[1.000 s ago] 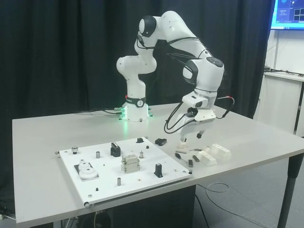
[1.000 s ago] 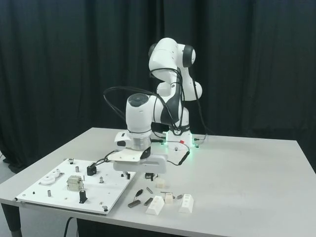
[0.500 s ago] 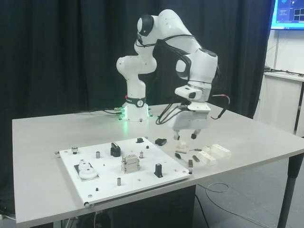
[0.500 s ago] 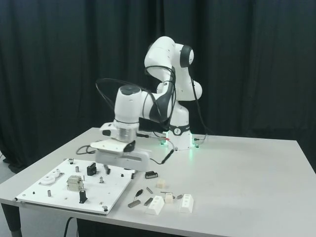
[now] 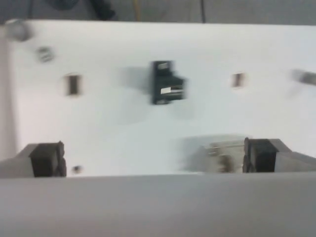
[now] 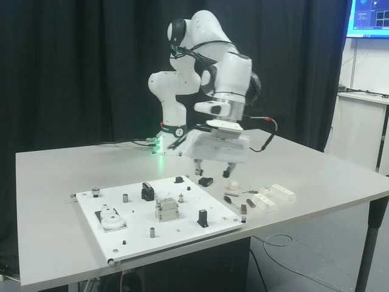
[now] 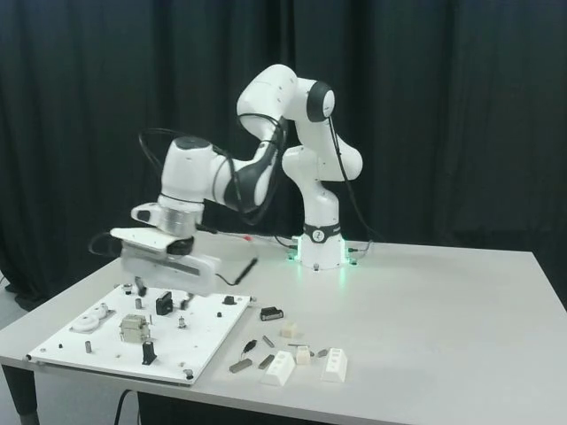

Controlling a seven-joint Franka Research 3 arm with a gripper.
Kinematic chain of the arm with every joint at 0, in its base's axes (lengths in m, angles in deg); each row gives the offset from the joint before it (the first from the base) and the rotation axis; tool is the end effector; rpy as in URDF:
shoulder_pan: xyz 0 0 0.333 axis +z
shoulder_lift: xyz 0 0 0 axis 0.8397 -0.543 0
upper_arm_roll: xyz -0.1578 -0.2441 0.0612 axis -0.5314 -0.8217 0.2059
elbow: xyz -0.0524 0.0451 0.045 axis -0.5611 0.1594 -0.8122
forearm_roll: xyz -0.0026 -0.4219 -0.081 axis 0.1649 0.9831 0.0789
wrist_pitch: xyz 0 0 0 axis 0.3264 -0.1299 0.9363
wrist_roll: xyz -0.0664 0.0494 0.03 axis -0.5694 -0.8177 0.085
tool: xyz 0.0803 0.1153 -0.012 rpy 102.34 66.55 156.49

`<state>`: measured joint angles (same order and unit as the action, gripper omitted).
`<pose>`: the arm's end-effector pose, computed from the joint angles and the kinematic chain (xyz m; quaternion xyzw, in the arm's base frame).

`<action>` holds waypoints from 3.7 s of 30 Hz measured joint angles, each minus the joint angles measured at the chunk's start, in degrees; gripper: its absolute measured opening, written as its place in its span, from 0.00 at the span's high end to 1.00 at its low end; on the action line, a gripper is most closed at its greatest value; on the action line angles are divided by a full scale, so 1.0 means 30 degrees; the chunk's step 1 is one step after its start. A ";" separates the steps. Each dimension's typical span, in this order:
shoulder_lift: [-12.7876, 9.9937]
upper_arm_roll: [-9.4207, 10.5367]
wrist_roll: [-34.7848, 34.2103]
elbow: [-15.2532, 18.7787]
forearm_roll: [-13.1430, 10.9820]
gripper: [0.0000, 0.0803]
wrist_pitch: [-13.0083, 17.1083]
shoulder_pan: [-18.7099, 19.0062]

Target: Remove round peg 3.

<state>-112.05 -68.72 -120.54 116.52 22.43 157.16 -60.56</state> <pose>0.7182 -0.1941 0.2629 0.9228 -0.3614 0.0921 0.0966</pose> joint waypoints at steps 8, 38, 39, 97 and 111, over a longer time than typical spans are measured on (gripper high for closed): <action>-0.0195 0.0009 0.1199 -0.0652 -0.0342 0.00 0.0768 -0.1298; -0.4297 0.0004 0.4361 -0.6266 -0.4835 0.00 -0.0211 -0.4453; -0.4407 0.0001 0.4341 -0.6406 -0.4949 0.00 -0.0333 -0.4514; -0.9597 -0.1013 0.4750 -1.2729 -0.6770 0.00 -0.4150 -0.5611; -1.0334 -0.1014 0.4760 -1.3381 -0.6895 0.00 -0.3638 -0.5739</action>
<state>-143.06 -71.76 -106.26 76.38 1.75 146.25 -77.77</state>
